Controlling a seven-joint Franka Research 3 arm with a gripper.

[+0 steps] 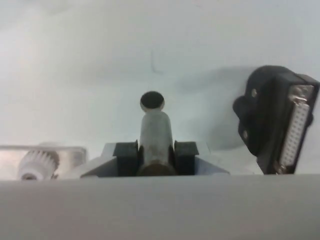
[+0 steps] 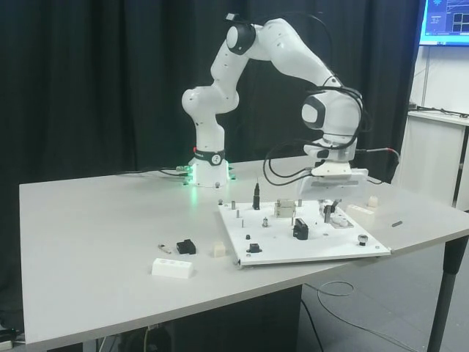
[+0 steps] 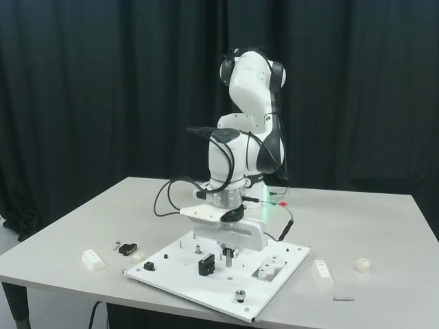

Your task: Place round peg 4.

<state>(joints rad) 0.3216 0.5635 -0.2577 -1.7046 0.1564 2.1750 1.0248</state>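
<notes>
My gripper [image 1: 155, 156] is shut on a grey metal round peg [image 1: 155, 132], which stands upright between the two black pads [image 1: 125, 154]. The peg's lower end hangs just over a dark round hole [image 1: 152, 101] in the white board [image 1: 75, 75]. From the first room view, the gripper [image 2: 327, 210] holds the peg [image 2: 327, 215] low over the right part of the white board [image 2: 322, 253]. In the second room view the gripper [image 3: 228, 252] and peg [image 3: 228, 260] sit just above the board [image 3: 206, 284], near its middle.
A black multi-pin connector [image 1: 277, 125] stands on the board close to the hole, and white gears [image 1: 37, 165] sit on the other side. On the table to the left of the board lie white blocks [image 2: 173, 268] and a black part [image 2: 186, 246]. A small pin [image 2: 396, 224] lies on the table to the board's right.
</notes>
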